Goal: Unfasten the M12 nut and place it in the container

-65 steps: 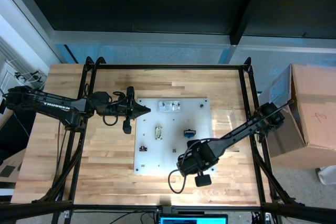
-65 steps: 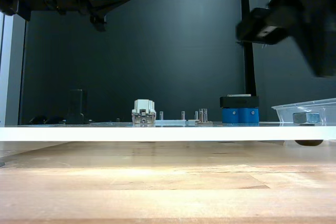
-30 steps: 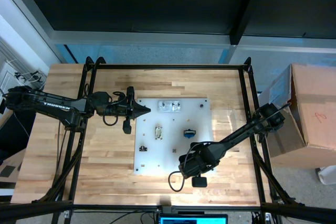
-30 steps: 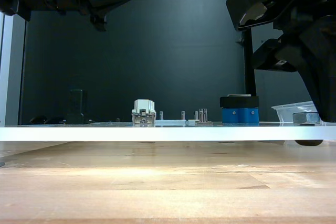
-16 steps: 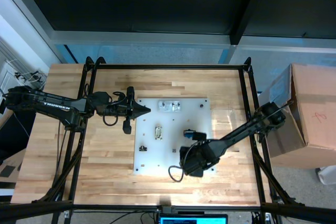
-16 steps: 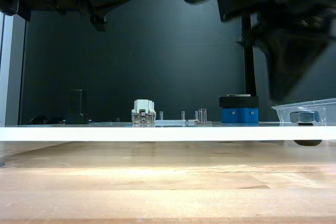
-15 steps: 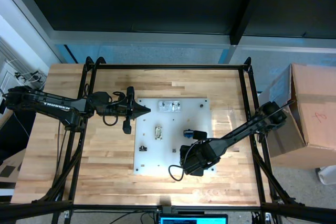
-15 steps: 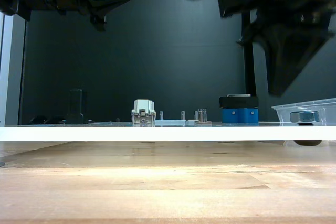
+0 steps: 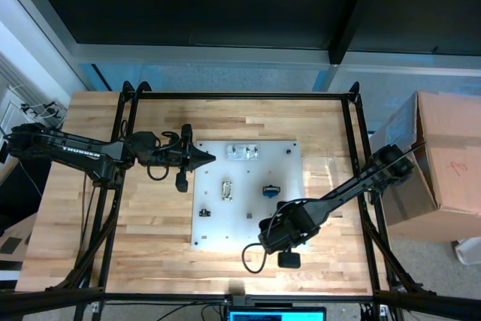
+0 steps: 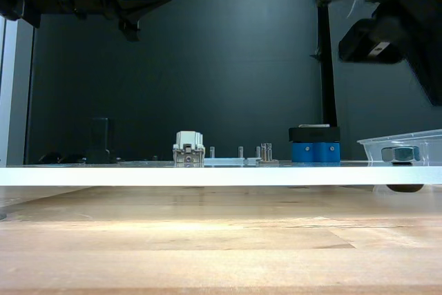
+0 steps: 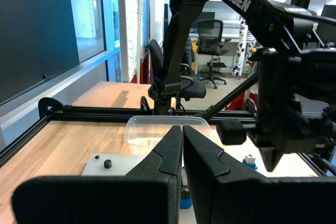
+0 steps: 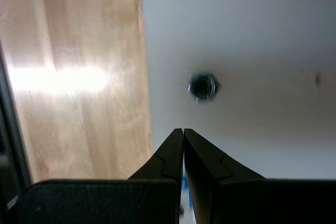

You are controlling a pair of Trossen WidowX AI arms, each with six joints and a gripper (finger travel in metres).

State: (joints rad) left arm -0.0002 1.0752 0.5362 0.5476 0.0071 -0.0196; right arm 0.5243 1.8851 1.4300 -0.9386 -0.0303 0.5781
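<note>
Small silver nut point(image 12: 203, 86) on its stud — black right gripper point(image 12: 183, 131) above, closed empty — left gripper point(image 9: 213, 158) closed, white board point(image 9: 218, 231)'s left edge.

Robotics lab in an office, wooden bench point(image 9: 150, 216) in black frame point(image 9: 240, 96), office chair point(image 11: 211, 38), cardboard box point(image 9: 443, 163).

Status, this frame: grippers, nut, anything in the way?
Left gripper shut, raised at board's far left. Right gripper shut, empty, above M12 nut. It sits on its stud.
</note>
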